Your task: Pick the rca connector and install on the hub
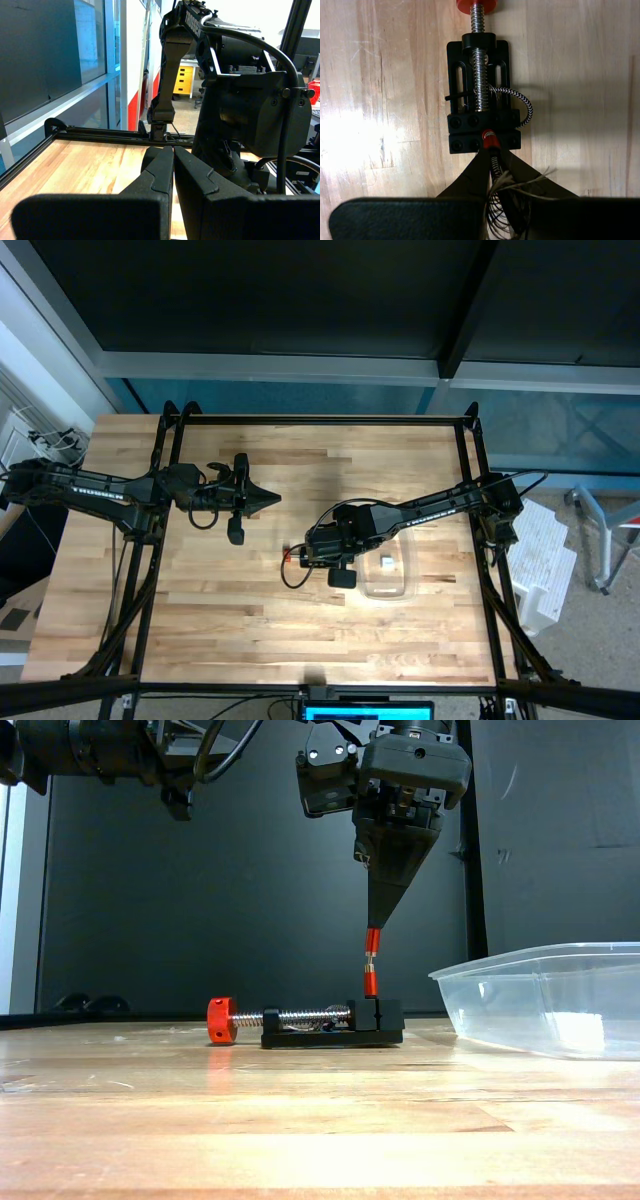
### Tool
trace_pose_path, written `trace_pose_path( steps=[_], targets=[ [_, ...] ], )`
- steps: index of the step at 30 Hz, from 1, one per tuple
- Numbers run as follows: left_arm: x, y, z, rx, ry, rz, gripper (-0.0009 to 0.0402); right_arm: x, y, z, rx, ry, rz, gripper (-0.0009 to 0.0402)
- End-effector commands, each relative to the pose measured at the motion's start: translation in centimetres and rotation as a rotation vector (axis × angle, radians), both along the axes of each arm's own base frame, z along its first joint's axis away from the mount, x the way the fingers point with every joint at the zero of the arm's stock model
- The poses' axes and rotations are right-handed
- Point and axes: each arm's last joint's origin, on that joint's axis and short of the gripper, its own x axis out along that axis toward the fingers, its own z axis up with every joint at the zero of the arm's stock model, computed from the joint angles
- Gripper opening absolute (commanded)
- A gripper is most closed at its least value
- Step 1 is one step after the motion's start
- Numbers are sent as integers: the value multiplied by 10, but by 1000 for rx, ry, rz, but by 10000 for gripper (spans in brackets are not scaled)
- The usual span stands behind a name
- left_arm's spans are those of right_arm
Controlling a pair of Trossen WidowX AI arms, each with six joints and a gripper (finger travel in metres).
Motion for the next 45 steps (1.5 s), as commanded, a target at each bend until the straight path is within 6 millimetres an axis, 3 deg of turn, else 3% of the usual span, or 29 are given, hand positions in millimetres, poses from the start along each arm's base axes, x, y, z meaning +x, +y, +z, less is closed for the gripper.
trace_pose_path(
  steps=[1, 11, 22, 36, 45],
  targets=[
    [0, 0, 0, 0, 0, 0, 0, 1, 0, -3, 2, -10, 2, 0],
    [0, 0, 0, 0, 0, 0, 0, 3, 1, -15, 3, -14, 2, 0],
    [0, 0, 0, 0, 0, 0, 0, 3, 1, -14, 4, -17, 0, 5],
    [0, 0, 0, 0, -1, 0, 0, -2, 0, 4, 11, -45, -2, 145],
    [0, 0, 0, 0, 0, 0, 0, -23, 1, 27, 25, -93, 7, 166]
  ],
)
